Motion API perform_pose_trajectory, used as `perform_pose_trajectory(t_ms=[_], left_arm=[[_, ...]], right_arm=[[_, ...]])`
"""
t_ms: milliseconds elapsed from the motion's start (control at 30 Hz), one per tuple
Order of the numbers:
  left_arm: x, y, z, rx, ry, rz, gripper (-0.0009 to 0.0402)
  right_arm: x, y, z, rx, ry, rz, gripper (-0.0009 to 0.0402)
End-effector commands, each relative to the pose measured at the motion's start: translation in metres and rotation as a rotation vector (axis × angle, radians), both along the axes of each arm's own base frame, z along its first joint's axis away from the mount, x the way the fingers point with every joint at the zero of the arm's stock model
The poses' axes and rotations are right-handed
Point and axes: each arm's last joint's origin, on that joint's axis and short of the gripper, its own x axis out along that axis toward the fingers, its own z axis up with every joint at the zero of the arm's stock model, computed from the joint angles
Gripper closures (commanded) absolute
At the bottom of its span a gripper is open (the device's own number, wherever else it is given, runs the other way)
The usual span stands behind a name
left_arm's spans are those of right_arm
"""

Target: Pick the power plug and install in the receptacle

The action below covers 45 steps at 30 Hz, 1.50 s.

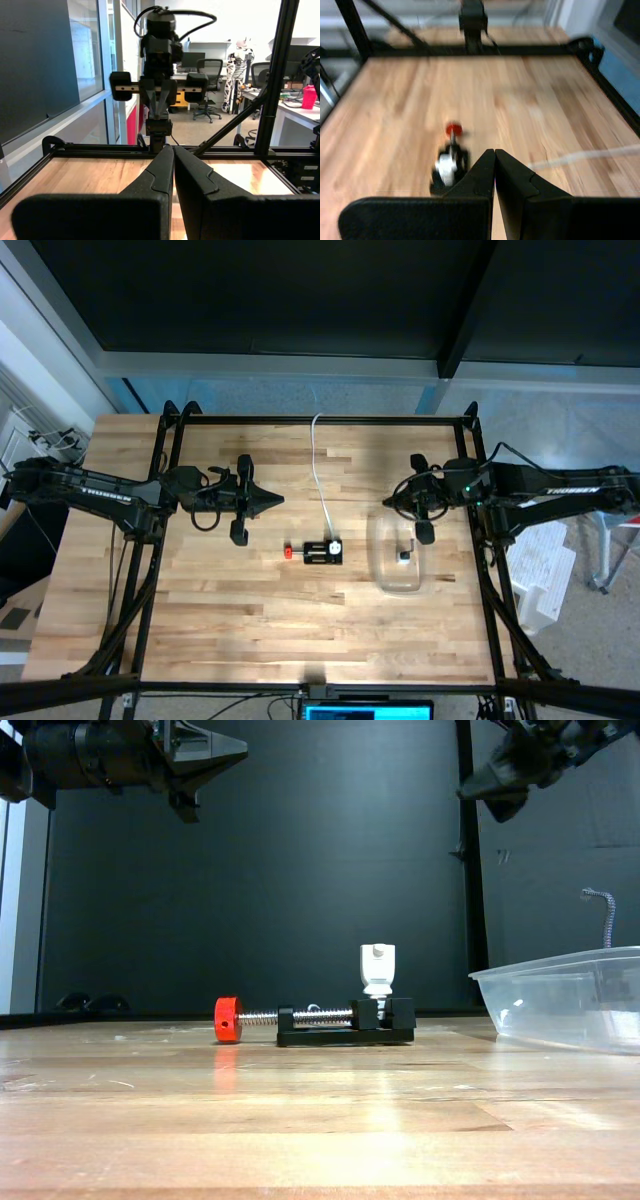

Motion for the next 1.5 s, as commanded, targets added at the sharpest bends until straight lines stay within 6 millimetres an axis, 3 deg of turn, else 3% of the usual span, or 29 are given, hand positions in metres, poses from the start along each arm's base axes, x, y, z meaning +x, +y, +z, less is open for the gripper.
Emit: perform_pose_trajectory(t_ms=[33, 667, 1100, 1500], left_arm=[[0.0, 0.0, 0.0, 0.0, 0.0, 0.0, 0.0393], [0.0, 0.0, 0.0, 0.0, 0.0, 0.0, 0.0393], [0.0, 0.0, 0.0, 0.0, 0.0, 0.0, 0.0393], [0.0, 0.0, 0.0, 0.0, 0.0, 0.0, 0.0393]], right_arm=[[-0.005, 0.005, 0.003, 0.011, 0.071, 0.026, 0.0393], [-0.045, 0.021, 0.018, 0.092, 0.455, 0.038, 0.0393], [-0.05, 0.03, 0.006, 0.091, 0.655, 0.036, 0.0391], [-0.027, 0.04, -0.017, 0.076, 0.763, 0.006, 0.0263]])
